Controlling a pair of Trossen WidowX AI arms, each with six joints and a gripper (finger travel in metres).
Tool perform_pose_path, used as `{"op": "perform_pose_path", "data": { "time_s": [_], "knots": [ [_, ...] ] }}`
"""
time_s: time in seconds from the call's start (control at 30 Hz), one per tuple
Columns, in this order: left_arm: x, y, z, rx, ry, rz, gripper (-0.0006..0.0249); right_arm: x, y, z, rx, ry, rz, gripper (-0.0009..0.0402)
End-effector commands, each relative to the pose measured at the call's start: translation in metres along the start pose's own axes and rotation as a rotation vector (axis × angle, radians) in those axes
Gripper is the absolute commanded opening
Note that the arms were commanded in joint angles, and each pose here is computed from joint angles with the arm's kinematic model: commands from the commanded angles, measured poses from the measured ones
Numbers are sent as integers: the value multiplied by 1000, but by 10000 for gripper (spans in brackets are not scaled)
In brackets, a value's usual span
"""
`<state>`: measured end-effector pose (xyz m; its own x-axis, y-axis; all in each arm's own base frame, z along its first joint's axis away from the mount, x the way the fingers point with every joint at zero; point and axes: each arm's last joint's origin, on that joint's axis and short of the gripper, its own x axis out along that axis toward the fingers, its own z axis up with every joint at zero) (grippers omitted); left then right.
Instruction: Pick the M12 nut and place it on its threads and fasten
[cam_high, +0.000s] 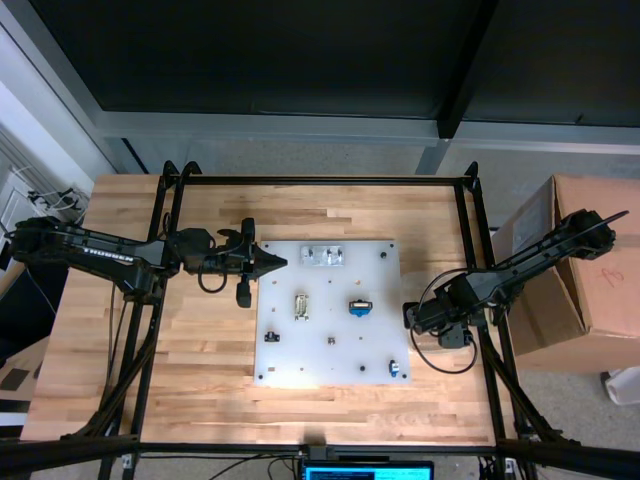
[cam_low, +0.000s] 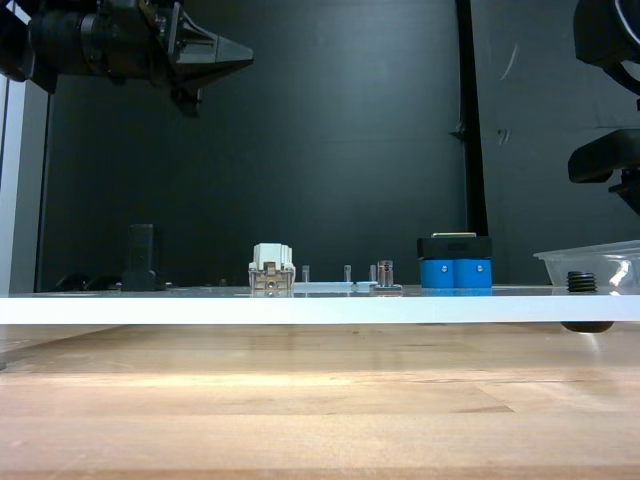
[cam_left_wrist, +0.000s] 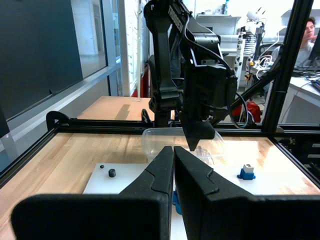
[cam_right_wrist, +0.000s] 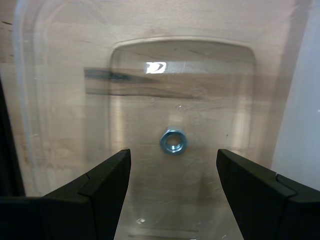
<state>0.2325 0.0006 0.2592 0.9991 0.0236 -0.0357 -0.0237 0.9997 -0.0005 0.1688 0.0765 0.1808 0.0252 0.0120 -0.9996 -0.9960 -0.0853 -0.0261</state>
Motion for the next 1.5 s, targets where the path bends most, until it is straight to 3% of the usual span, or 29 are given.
{"op": "perform_pose_path", "data": {
  "time_s": [0.03,0.13,0.3,0.6,0.87,1.2,1.5],
  "knots": [
    [0,0,0,0,0,0,0,3,0,0,-101,6,3,240],
    [0,0,0,0,0,0,0,6,1,-1,-230,16,10,240],
    [0,0,0,0,0,0,0,15,1,-2,-343,33,-26,240],
    [0,0,0,0,0,0,0,26,4,-3,-381,29,-44,240],
    [0,0,0,0,0,0,0,34,0,-2,-407,32,-25,233],
    [0,0,0,0,0,0,0,34,-1,-1,-406,30,-37,194],
    [0,0,0,0,0,0,0,34,-1,-1,-398,22,-42,191]
  ]
}}
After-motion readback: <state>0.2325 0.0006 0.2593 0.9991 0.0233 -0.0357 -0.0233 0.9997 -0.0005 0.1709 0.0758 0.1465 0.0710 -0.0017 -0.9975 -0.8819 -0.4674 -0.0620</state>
